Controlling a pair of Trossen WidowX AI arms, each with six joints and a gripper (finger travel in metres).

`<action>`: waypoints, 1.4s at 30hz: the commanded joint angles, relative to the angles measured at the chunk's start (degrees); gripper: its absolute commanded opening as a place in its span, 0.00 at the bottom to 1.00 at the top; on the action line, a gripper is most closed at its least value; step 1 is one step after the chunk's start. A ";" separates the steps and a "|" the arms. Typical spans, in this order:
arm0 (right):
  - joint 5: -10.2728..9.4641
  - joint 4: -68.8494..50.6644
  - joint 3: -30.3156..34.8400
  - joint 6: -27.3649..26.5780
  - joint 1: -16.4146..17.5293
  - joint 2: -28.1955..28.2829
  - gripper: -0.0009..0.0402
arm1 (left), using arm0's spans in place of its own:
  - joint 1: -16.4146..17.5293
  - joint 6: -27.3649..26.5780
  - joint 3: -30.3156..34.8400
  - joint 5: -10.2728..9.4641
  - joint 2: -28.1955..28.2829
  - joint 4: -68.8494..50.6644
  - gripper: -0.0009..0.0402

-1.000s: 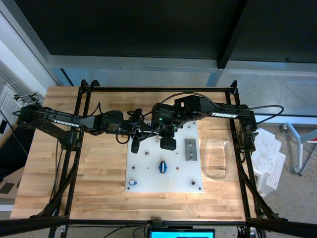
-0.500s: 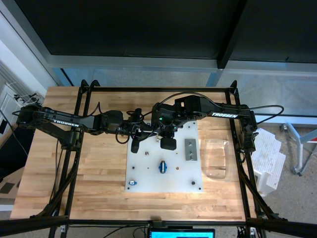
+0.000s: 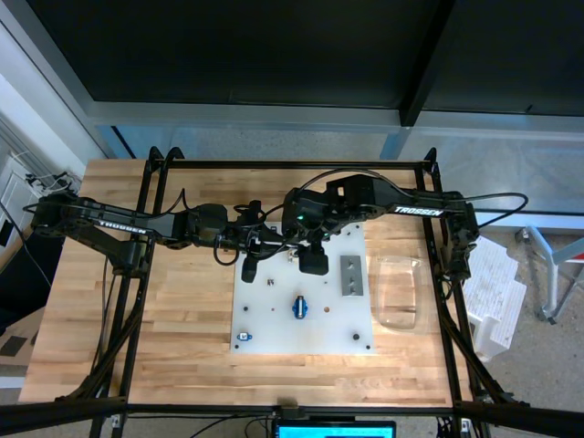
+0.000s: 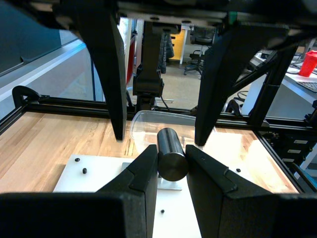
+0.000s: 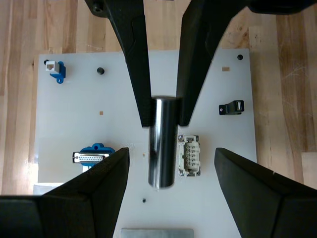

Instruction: Pick the 16mm cylinder and install on the taskboard

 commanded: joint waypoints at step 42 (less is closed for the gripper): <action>2.64 95.36 -66.97 4.35 0.61 -36.13 0.60 | 0.07 -0.57 0.11 -2.38 -0.22 22.14 0.04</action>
